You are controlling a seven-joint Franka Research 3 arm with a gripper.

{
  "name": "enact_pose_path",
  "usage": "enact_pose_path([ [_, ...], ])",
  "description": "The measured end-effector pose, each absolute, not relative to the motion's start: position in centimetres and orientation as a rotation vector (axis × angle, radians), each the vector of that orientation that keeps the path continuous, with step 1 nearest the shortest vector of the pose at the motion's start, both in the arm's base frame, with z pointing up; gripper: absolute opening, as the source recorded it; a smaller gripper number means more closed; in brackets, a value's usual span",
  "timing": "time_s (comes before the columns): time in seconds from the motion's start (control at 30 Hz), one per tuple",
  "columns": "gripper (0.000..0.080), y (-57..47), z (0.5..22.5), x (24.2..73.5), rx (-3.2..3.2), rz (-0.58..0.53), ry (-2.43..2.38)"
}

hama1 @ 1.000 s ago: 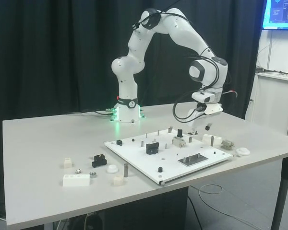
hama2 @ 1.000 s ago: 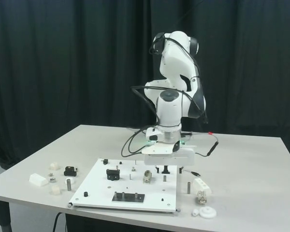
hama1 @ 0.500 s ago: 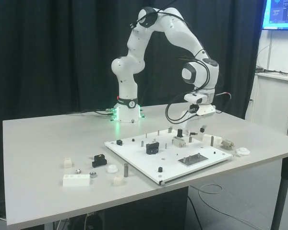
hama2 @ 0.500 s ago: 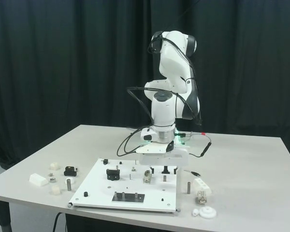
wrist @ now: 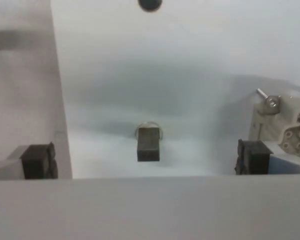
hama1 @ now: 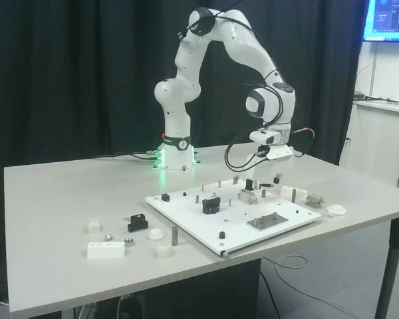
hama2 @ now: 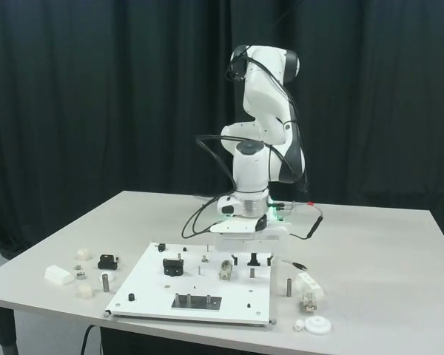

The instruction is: Remove square peg 3.

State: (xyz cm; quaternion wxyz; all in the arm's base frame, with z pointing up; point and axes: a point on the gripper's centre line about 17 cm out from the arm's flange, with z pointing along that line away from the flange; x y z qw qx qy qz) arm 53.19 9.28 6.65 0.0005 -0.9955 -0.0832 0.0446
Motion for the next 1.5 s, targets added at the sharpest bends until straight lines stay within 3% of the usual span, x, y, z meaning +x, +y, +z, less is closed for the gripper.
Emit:
enact_pose_path([
  [1.5, 0.08, 10.3, 3.2, 51.8, -3.145, 0.067, -0.187],
])
